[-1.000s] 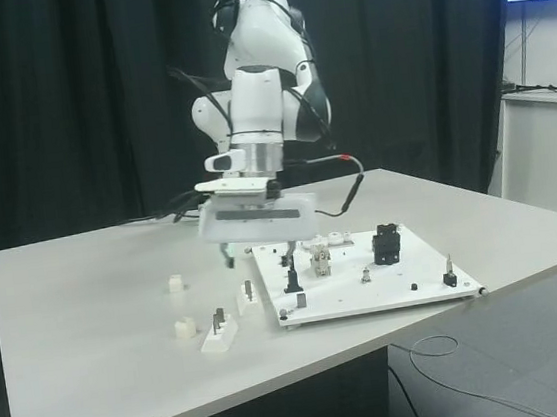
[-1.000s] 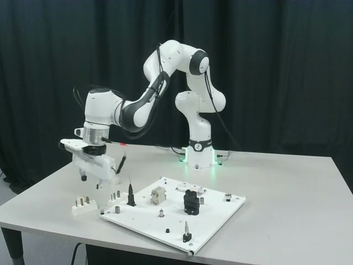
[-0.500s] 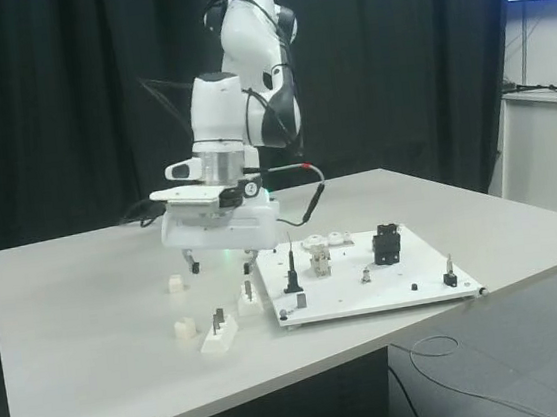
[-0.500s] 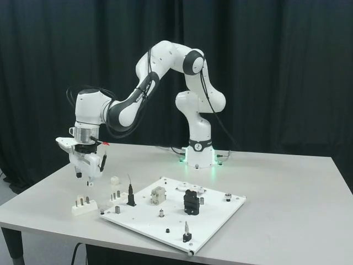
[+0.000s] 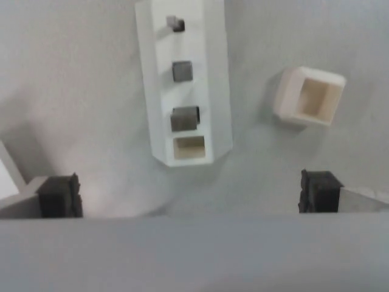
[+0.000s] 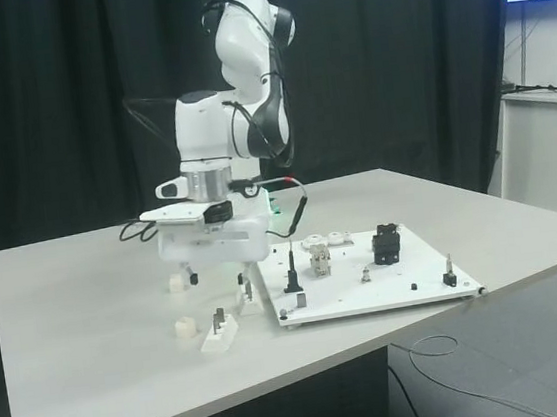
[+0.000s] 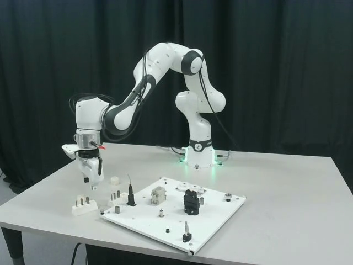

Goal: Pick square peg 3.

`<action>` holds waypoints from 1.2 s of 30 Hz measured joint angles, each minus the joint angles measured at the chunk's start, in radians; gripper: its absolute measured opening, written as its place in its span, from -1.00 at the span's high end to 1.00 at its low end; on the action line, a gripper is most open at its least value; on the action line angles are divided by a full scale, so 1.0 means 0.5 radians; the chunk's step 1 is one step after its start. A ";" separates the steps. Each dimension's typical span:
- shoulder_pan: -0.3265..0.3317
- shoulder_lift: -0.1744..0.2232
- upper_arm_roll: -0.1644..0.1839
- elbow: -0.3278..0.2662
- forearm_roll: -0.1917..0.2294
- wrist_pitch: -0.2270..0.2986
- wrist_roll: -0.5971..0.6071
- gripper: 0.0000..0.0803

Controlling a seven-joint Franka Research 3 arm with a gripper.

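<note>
- Hovering over the grey table, the gripper has its blocky black fingertips spread wide, holding nothing.
- Below it lies a long white holder with three square grey pegs and one empty square socket.
- A hollow white cube sits just beside it.

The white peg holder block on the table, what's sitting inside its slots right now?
In the wrist view, the white peg holder block carries three grey square pegs in a row, and the end slot is empty. How deep the pegs sit is hidden inside the block.
</note>
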 joint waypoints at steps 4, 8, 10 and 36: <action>-0.004 0.010 0.000 -0.018 0.064 0.000 0.000 -0.99; -0.005 0.034 -0.002 -0.019 0.126 0.004 0.000 -0.99; -0.005 0.046 -0.002 -0.017 0.143 0.015 0.000 -0.99; -0.022 0.291 -0.002 0.178 0.145 0.050 -0.259 -0.99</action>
